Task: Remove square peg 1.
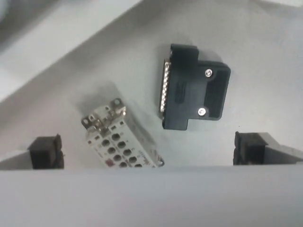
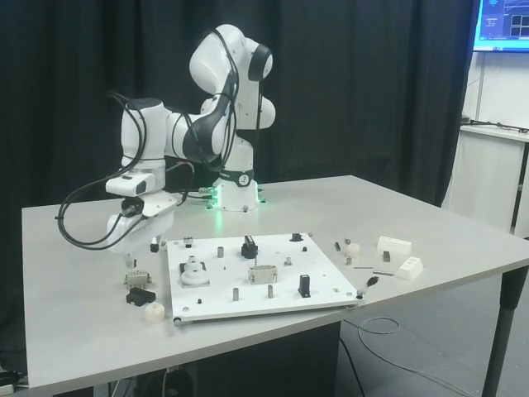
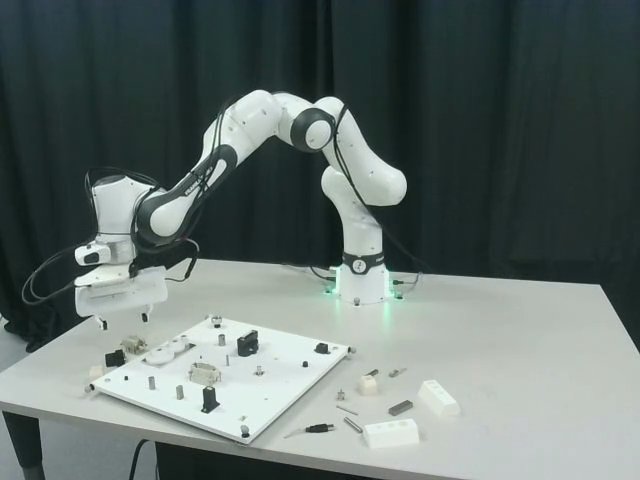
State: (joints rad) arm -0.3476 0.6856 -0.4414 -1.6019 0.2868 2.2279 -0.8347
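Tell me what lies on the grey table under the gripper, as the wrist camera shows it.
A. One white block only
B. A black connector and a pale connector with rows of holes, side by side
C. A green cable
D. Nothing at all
B: the wrist view shows a black connector beside a pale connector with rows of holes, both lying apart on the table, with nothing held between the open fingers.

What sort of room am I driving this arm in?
Likely a robotics lab or test cell: black curtains behind a grey table, a white assembly board of connectors and pegs, and a monitor in the corner.
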